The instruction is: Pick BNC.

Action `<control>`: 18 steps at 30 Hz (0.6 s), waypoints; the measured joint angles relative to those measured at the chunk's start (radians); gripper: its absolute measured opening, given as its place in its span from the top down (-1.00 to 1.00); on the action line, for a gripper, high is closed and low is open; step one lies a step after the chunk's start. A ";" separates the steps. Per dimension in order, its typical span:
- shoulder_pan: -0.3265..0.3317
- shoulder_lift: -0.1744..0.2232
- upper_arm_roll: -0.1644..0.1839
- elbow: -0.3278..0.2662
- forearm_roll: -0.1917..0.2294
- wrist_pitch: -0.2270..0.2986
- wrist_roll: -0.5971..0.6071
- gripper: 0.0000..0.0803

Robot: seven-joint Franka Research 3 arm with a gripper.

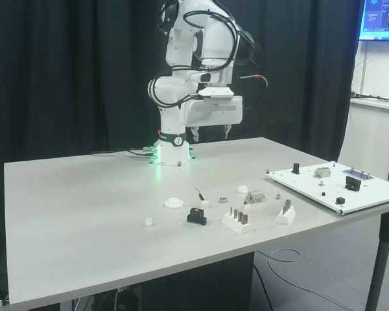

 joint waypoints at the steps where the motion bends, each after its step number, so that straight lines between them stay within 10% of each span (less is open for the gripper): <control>1: -0.001 -0.001 -0.001 0.000 0.000 0.001 -0.004 -0.99; 18: 0.000 -0.015 -0.006 0.000 0.009 0.017 -0.041 -0.99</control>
